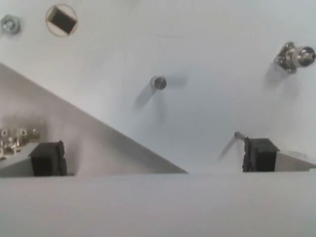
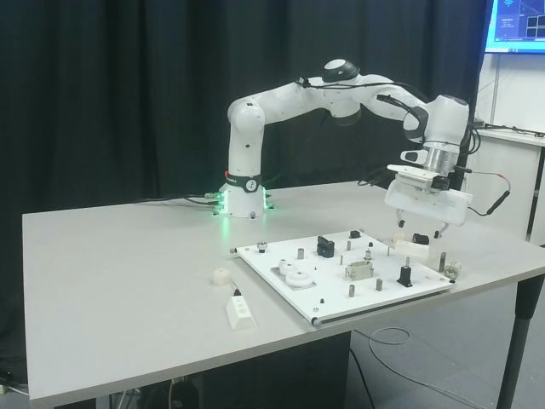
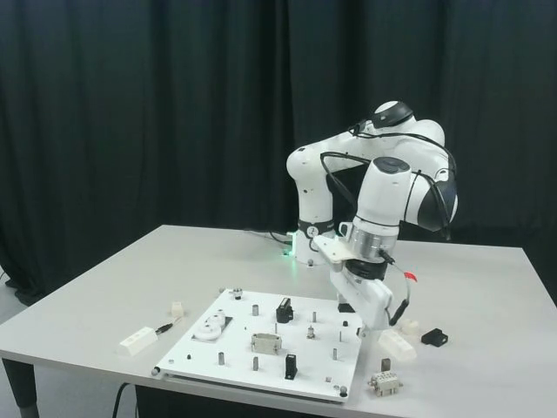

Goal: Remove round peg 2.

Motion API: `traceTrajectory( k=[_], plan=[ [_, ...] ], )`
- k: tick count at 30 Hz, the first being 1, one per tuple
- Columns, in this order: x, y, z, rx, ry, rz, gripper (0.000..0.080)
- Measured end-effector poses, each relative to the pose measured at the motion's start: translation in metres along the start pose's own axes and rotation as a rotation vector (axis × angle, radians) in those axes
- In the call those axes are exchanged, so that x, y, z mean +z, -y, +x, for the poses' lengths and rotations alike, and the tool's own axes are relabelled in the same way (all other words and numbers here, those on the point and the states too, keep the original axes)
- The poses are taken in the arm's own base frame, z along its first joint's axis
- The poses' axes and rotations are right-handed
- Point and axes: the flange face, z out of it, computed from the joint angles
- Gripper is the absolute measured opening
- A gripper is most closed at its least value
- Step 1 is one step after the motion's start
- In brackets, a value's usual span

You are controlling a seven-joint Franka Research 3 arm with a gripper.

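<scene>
Grey table (image 2: 111, 256) bears a white board (image 2: 341, 277).

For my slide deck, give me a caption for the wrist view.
Open gripper hovering above the white board, a round peg between its fingertips.

No text, label or number can be read on the board (image 2: 341, 277); the screen (image 2: 517, 25) shows nothing legible.

1. Black curtain (image 3: 148, 113) in heavy folds, hung behind the whole scene.
2. Grey surface (image 2: 119, 264) in front of it, on a dark leg (image 2: 516, 341) at 4 o'clock.
3. Lit screen (image 2: 516, 25) at 1 o'clock in the first room view.
4. Second pale table (image 2: 509, 136) at 3 o'clock, beneath that screen.
</scene>
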Motion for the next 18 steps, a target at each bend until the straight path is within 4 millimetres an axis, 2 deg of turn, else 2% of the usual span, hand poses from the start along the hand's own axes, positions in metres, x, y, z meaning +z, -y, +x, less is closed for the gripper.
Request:
traceTrajectory(
  k=[18],
  plan=[
    [0.029, 0.002, 0.040, 0.139, 0.091, 0.069, 0.0800]
  ],
)
